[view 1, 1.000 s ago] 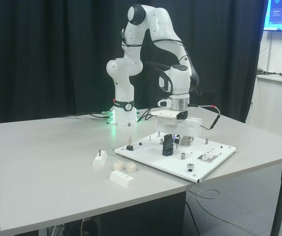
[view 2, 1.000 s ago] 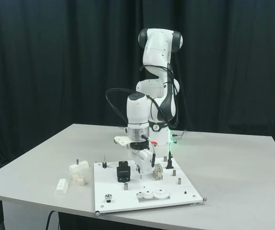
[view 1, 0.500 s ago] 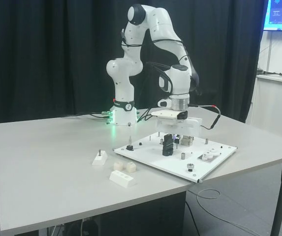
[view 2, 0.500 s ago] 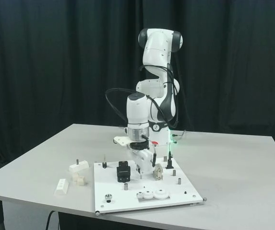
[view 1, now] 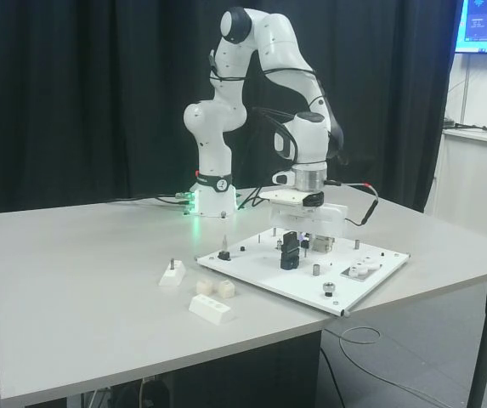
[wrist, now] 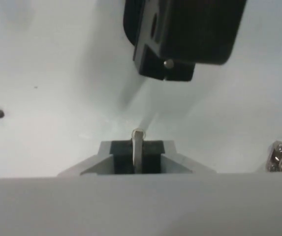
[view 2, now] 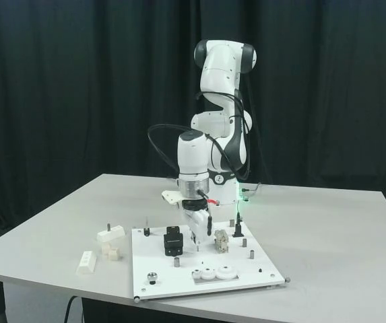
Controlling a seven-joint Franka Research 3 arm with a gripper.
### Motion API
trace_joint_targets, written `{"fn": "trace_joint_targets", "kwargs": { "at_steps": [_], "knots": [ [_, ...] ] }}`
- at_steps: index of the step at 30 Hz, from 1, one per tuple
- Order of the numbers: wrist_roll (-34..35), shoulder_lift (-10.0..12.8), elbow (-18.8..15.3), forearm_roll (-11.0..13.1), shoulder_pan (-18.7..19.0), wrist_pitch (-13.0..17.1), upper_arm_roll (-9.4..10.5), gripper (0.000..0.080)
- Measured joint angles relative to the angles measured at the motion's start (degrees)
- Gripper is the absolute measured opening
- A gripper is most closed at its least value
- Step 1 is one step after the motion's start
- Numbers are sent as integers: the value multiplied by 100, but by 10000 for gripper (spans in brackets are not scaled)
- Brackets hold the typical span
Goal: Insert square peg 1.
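The gripper point(wrist: 138, 164) has its fingers pinched on a thin white peg point(wrist: 138, 147), low over the white board point(view 1: 370, 285) beside the black block point(wrist: 180, 34). Go down slowly, keeping the peg upright — any tilt could jam it; the hole itself is hidden.

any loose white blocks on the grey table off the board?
Yes: in the first room view, white blocks sit on the grey table beside the white board.

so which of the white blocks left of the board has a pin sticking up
The white block with the pin, the one farthest from the table's front edge; the other two blocks carry none.
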Motion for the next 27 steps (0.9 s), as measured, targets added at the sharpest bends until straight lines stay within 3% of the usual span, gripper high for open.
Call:
{"fn": "trace_joint_targets", "kwargs": {
  "at_steps": [27],
  "knots": [
    [372,121,-5,0,36,119,9,33]
  ]
}}
